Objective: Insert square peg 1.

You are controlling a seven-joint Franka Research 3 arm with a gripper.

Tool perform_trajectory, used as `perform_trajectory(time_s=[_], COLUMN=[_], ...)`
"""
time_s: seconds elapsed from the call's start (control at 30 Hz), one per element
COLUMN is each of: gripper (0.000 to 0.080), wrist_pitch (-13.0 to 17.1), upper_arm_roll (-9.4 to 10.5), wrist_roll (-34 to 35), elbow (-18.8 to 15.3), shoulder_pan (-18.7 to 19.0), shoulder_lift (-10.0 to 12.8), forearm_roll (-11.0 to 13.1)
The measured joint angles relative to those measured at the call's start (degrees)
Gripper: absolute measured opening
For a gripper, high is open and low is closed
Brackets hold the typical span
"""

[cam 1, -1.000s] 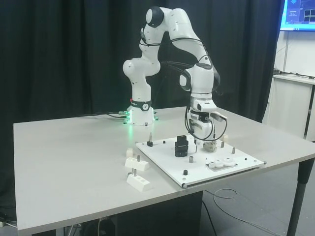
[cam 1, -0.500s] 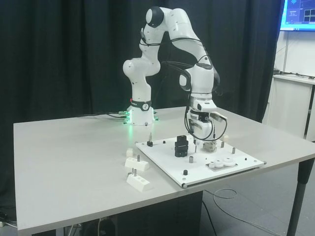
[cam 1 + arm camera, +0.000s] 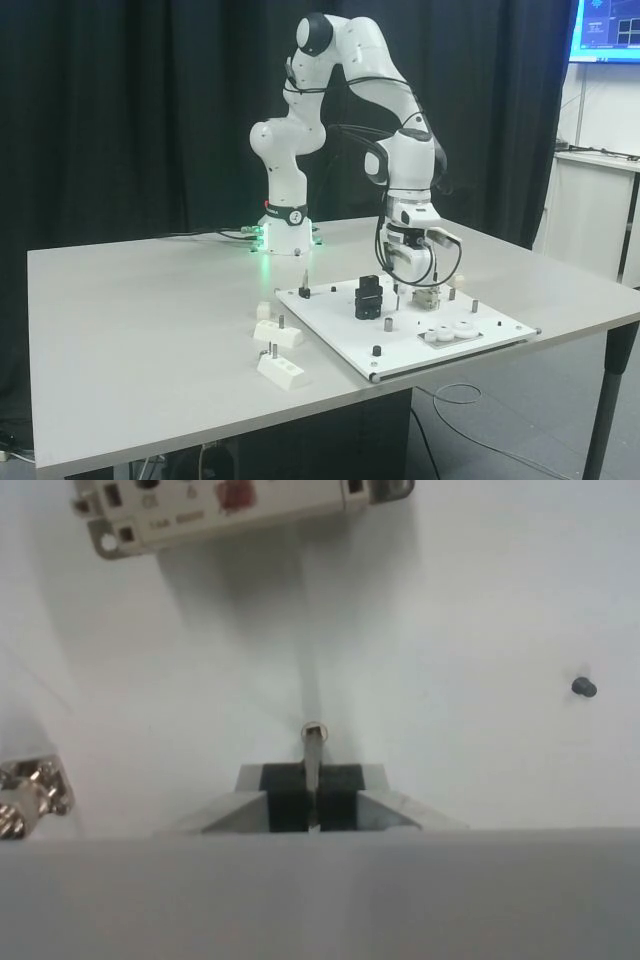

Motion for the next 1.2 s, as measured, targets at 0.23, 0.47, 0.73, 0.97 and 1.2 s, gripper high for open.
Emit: perform_trajectory(time_s=[0.23,0.47,0.73,0.97,1.2], gripper=[0.0021,0.0021,0.0021,0.0021,0.0021], wrist_pitch=[0.3,0.39,0.39,0.32,0.25], upper_arm_roll=[0.05,0.05,0.06,0.06,0.06], wrist_roll=[0.0,0.0,0.0,0.0,0.0], elbow=[0.0,0.0,0.0,0.0,0.0], shoulder_pan=[0.01,0.01,0.01,0.01,0.01], shoulder_lift=[0.06,0.08,0.08,0.06,0.05], forearm_roll=[-0.03,-0.21,-0.81,-0.86,-0.87])
